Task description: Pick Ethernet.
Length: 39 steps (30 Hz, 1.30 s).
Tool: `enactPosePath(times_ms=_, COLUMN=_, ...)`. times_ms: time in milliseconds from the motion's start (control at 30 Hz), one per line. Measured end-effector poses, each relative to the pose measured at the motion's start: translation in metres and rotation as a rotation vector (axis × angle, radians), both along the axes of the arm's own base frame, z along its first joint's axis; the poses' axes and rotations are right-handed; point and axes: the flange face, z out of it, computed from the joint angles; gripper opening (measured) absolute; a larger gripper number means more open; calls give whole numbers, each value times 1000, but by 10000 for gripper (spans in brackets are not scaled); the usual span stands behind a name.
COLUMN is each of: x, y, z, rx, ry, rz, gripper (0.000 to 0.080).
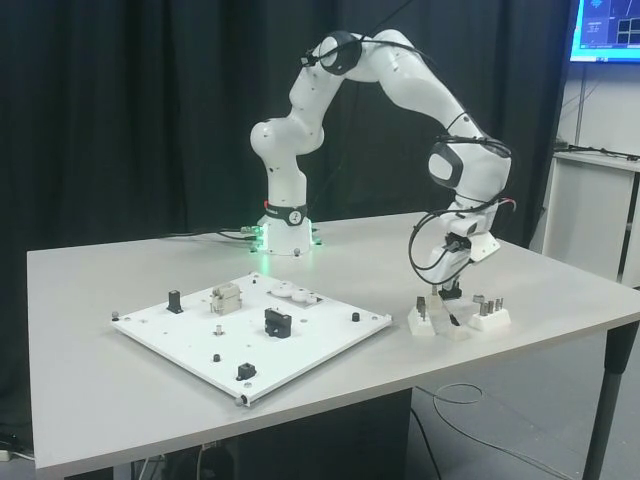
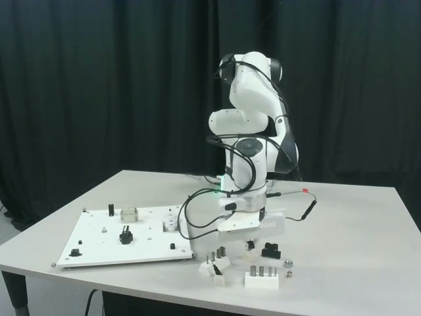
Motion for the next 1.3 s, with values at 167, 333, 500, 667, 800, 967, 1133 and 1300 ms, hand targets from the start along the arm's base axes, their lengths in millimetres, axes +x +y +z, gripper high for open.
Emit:
enactPosePath(times_ms=167, x=5, y=-1, z=7, rx=0, ry=0, rz=-6, gripper=2)
enactPosePath(times_ms=333, x=9, y=-4, z=13, rx=-3, ry=-5, rz=-17, gripper=2)
enactPosePath(times_ms=500, x=13, y=-8, z=18, rx=-7, ry=-6, rz=-46, gripper=2)
enactPosePath(times_ms=667, x=17, y=-12, z=23, rx=-9, ry=-11, rz=-66, gripper=58)
enactPosePath(times_ms=800, x=20, y=-15, z=27, rx=-9, ry=-13, rz=-80, gripper=58)
enactPosePath(times_ms=967, x=23, y=-17, z=31, rx=-15, ry=-17, rz=-115, gripper=618)
enactPosePath(times_ms=1133, x=25, y=-17, z=35, rx=-19, ry=-16, rz=-137, gripper=756)
enactPosePath(times_ms=1300, x=27, y=-16, z=38, rx=-20, ry=-17, rz=-146, gripper=791)
